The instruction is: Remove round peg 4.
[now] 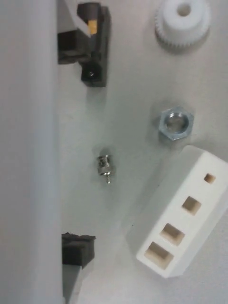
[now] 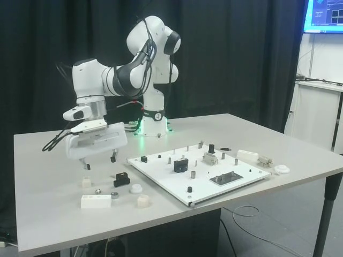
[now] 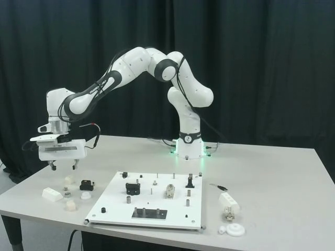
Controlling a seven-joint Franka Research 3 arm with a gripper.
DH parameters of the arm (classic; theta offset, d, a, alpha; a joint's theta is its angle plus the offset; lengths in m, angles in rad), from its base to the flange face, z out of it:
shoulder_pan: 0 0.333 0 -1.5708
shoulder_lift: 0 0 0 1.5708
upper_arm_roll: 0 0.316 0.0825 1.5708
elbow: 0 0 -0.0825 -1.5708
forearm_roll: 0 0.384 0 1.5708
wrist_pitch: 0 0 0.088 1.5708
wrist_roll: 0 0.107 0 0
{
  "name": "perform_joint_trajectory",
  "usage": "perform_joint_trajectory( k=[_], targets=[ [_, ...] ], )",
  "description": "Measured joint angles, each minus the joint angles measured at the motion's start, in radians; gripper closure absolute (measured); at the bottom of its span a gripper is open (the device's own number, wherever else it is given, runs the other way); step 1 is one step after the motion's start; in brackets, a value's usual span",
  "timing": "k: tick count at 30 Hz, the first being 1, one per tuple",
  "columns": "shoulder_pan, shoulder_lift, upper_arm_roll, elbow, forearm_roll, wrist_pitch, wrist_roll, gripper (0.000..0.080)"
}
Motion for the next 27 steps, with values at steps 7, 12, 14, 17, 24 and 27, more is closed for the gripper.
perform_joint_trajectory(
  k=[7, 12, 14, 17, 24, 27],
  targets=[
    [0.03, -0.008, 0.001, 0.0, 0.004, -0.01, 0.033, 0.0003],
    [0.061, -0.017, 0.002, -0.001, 0.005, -0.022, 0.064, 0.0003],
    [0.076, -0.02, 0.002, -0.002, 0.006, -0.029, 0.074, 0.0003],
    [0.1, -0.024, 0.002, -0.003, 0.006, -0.038, 0.087, 0.0003],
    [0.165, -0.035, 0.002, -0.012, 0.007, -0.051, 0.136, 0.0003],
    [0.197, -0.041, 0.003, -0.019, 0.007, -0.053, 0.178, 0.0003]
  ],
)
